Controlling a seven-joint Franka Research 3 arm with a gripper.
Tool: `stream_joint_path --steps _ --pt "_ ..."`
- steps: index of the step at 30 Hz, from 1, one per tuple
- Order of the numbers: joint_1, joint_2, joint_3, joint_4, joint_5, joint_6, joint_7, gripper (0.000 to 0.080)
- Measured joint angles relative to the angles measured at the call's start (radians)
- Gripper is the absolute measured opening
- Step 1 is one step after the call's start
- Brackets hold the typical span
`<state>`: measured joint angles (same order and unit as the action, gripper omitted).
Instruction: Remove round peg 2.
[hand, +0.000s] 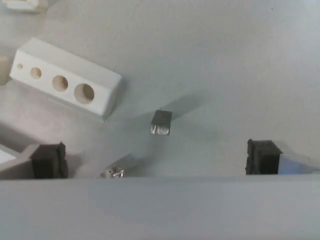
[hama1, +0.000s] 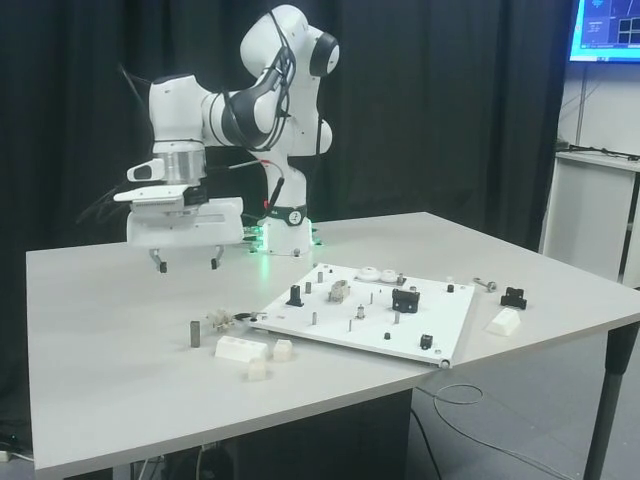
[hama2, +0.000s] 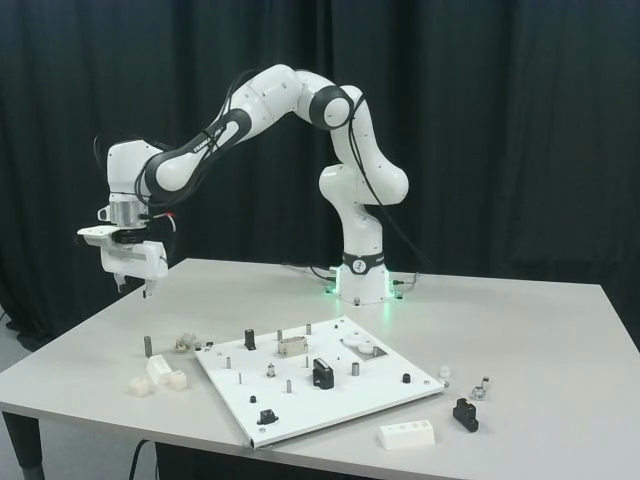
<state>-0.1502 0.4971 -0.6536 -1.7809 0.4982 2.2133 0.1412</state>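
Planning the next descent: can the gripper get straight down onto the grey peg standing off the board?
Probably yes: the gripper hangs open above the peg, which stands upright alone on the table, white block beside it.

The white arm (hama2: 270, 100) reached out from its base and bent down at the wrist (hama1: 178, 160). The gripper (hama1: 186, 264) hung high above the table, pointing straight down, its fingers (hand: 262, 157) spread wide apart, holding nothing.

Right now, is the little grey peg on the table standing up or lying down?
Standing up. The grey peg stands upright on the table, by the white block.
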Motion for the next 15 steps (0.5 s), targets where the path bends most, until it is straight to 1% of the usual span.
stream_joint_path --steps 7,15 --pt "0.001 -0.005 0.0 0.0 -0.007 -0.005 -0.008 0.08" --pt "0.01 -0.011 0.0 0.0 -0.008 -0.033 -0.08 0.08"
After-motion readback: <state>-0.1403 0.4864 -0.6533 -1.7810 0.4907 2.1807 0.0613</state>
